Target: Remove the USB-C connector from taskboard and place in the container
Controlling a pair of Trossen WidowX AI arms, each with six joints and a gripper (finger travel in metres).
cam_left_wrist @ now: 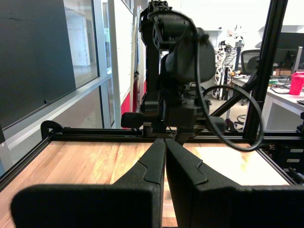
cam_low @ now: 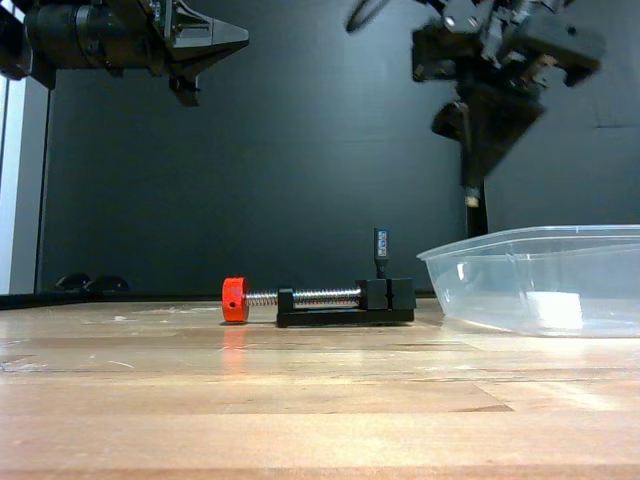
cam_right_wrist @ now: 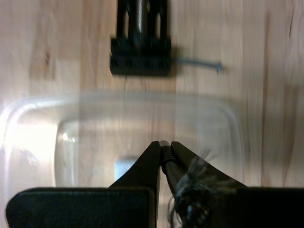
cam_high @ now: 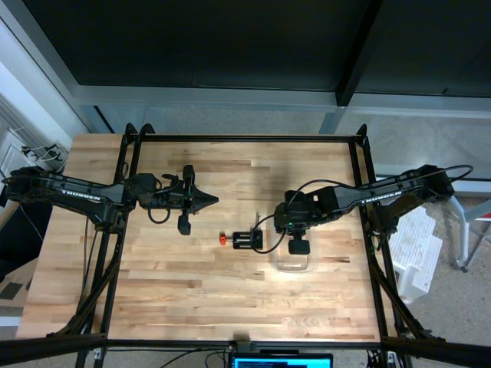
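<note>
Right gripper (cam_right_wrist: 164, 144): hangs above the container (cam_low: 480, 285), fingers pinched onto the USB-C connector (cam_right_wrist: 166, 156), which points down at the tray.
Container: clear, on the wooden table (cam_high: 192, 307); small pale square piece (cam_right_wrist: 124, 167) inside.
Taskboard (cam_low: 330, 300): just beside the container, red knob (cam_low: 234, 300) on the end facing away from it; short dark post (cam_low: 381, 247) upright on it.
Left gripper (cam_left_wrist: 165, 141): farther back, high over the table's left, fingers pressed together, holding nothing.

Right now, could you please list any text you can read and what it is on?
"TROSSEN": on the left arm; the left end effector hangs shut over the table.
Lettering on the right arm: too blurred to read; the right end effector holds the connector above the container.
</note>
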